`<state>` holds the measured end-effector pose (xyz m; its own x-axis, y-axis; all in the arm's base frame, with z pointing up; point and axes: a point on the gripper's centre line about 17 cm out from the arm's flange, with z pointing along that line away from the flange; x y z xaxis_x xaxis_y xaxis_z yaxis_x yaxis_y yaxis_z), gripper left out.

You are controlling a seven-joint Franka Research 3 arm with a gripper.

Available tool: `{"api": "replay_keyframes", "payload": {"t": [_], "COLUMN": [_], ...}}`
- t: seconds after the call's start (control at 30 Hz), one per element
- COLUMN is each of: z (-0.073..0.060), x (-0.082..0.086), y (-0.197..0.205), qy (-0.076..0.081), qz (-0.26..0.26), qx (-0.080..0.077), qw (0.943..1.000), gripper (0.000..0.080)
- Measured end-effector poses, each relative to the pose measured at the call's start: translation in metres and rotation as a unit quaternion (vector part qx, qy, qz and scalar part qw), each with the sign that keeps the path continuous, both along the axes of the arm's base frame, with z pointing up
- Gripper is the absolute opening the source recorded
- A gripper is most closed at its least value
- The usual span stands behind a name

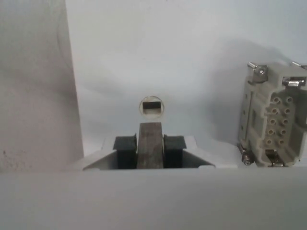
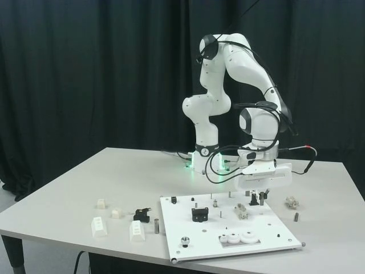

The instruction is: Place square peg 3.

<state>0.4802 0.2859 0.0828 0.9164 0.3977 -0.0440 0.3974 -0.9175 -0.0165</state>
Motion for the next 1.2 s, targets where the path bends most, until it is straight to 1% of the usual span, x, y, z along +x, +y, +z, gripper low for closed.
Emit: {"api": "replay_keyframes", "payload": {"t": [0.27,0.43,0.57,0.77,0.97,1.2], "z": [0.0,-0.001,-0.002,-0.006,-0.012,-0.023], "x": [-0.002,-0.007,-0.015,-0.032,-0.049,-0.063], "y": [0.003,0.01,0.021,0.043,0.064,0.083], "qy": [0.001,0.003,0.008,0.017,0.021,0.018], "qz": [0.003,0.007,0.01,0.015,0.019,0.022], "qx": [0.001,0.003,0.009,0.018,0.019,0.019], "qw": [1.0,1.0,0.9999,0.9996,0.9994,0.9994], "gripper": [0.0114,0.0114,0.0114,0.0114,0.0114,0.0114]}}
